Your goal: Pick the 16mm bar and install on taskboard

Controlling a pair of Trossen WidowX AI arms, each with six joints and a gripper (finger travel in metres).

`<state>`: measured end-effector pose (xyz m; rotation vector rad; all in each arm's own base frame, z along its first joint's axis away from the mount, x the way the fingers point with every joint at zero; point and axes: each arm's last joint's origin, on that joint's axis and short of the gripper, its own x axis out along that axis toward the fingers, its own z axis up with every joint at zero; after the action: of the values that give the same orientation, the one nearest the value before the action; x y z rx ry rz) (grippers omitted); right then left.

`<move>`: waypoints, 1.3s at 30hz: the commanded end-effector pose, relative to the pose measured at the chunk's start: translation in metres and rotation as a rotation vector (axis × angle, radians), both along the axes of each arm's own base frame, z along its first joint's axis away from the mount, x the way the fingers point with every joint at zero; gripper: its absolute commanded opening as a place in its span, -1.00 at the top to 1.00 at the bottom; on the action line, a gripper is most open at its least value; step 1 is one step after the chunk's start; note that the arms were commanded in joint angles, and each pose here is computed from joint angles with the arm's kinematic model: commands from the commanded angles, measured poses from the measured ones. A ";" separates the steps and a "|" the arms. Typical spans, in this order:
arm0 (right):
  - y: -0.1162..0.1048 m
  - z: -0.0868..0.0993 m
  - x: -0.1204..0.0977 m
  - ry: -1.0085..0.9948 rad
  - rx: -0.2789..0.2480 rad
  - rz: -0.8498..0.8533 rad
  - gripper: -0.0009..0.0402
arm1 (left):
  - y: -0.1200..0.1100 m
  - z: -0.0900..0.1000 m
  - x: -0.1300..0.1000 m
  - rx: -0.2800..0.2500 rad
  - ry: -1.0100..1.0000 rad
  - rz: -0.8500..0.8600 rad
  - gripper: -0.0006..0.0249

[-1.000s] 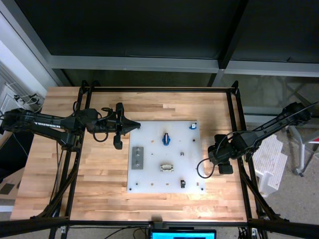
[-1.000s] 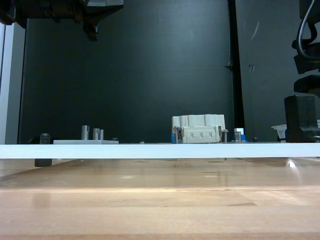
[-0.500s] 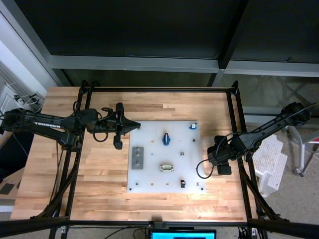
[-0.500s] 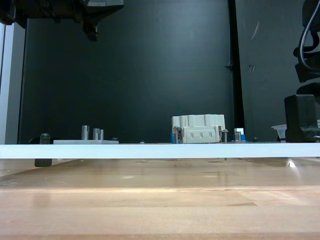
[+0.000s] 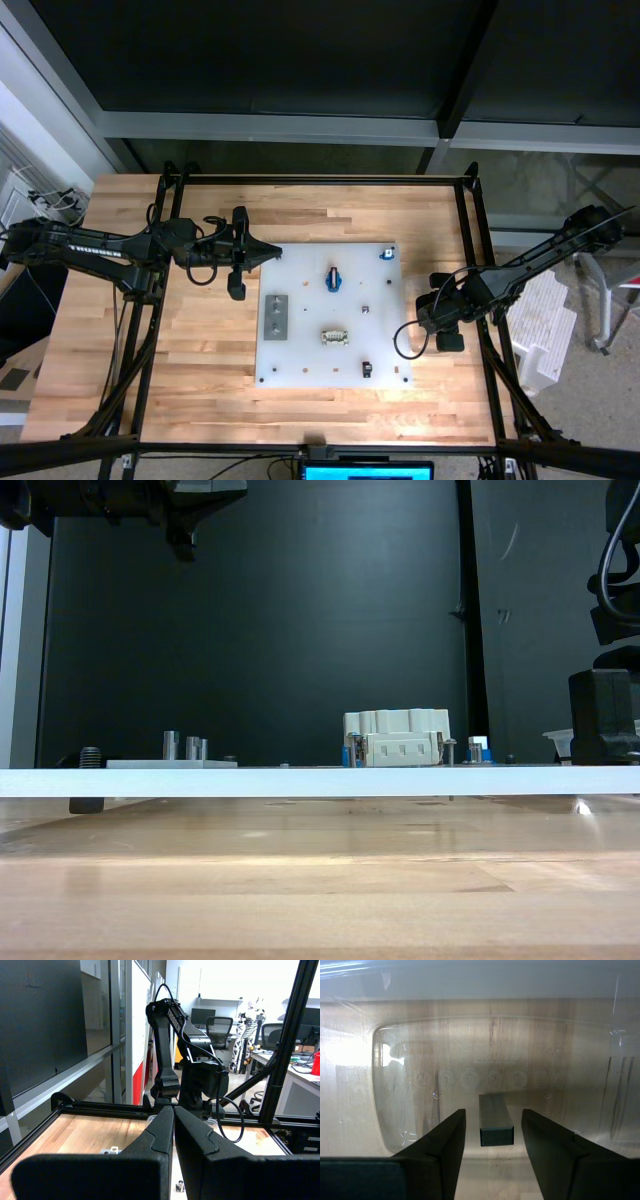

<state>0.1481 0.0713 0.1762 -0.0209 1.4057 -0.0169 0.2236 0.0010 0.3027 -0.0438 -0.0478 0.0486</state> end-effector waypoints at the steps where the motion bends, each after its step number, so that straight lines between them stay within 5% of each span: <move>1: 0.000 0.000 0.000 0.001 -0.001 0.000 0.36 | 0.000 0.000 0.000 0.000 0.000 0.000 0.95; 15: 0.000 0.000 0.000 -0.001 0.000 0.000 0.89 | 0.000 0.000 0.000 0.000 0.000 0.000 0.95; 23: 0.001 0.004 0.002 -0.012 0.006 0.000 0.94 | 0.000 0.000 0.000 0.000 0.000 0.000 0.95; 39: 0.005 0.059 0.010 -0.018 0.012 -0.011 0.95 | 0.000 0.000 0.000 0.000 0.000 0.000 0.95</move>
<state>0.1577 0.0762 0.2310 -0.0067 1.3852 -0.0119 0.2235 0.0010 0.3027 -0.0434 -0.0481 0.0486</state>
